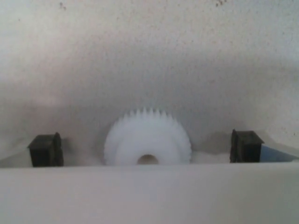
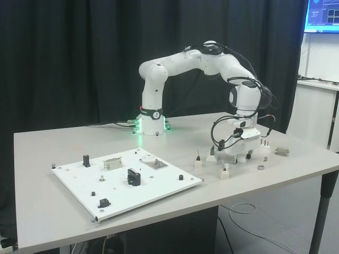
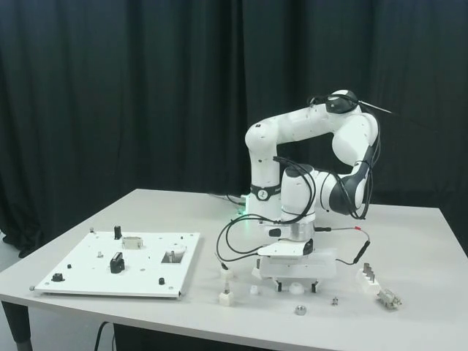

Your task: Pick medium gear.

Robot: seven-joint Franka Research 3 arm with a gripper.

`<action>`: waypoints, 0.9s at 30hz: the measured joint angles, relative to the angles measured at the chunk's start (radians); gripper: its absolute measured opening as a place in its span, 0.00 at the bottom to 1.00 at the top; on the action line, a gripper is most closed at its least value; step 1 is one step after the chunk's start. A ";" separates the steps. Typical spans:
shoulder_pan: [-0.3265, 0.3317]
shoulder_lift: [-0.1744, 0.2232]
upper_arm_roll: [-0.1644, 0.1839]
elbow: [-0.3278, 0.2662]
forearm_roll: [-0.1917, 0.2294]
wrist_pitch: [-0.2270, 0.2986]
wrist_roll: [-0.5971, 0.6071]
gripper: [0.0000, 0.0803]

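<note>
A white toothed gear (image 1: 147, 140) with a round centre hole lies flat on the grey table, partly cut off by the white gripper body in the wrist view. My gripper (image 1: 145, 148) is open, and its two black fingertips (image 1: 46, 150) stand wide apart on either side of the gear without touching it. In the room views the gripper (image 2: 233, 155) (image 3: 296, 281) is down at table level at the right of the table, and the hand hides the gear there.
A white assembly board (image 2: 79, 180) (image 3: 95, 281) with small black and grey parts lies on the left. Around the hand are small white stands (image 2: 198, 161) (image 3: 227, 296), a grey ring (image 2: 261, 167) (image 3: 300, 309), a peg block (image 3: 369, 276) and a grey connector (image 2: 281, 152) (image 3: 390, 298).
</note>
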 joint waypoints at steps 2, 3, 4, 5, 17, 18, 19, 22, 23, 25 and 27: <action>-0.003 0.000 0.002 0.001 0.002 0.000 0.000 1.00; -0.005 0.000 0.003 0.002 0.003 0.000 0.000 1.00; -0.006 0.000 0.004 0.002 0.005 0.000 0.000 1.00; -0.008 0.000 0.005 0.003 0.006 0.000 0.000 1.00; -0.015 -0.001 0.008 0.010 0.008 0.001 -0.003 0.49; -0.015 -0.001 0.008 0.011 0.008 0.001 -0.003 0.49; -0.015 -0.002 0.008 0.012 0.008 0.001 -0.003 0.49; -0.015 -0.007 0.007 0.015 0.008 0.001 -0.003 0.50; -0.015 -0.010 0.006 0.016 0.008 0.001 -0.003 0.50; -0.015 -0.016 0.002 0.017 0.007 0.000 -0.003 0.50; -0.015 -0.022 -0.003 0.017 0.006 -0.004 -0.003 0.50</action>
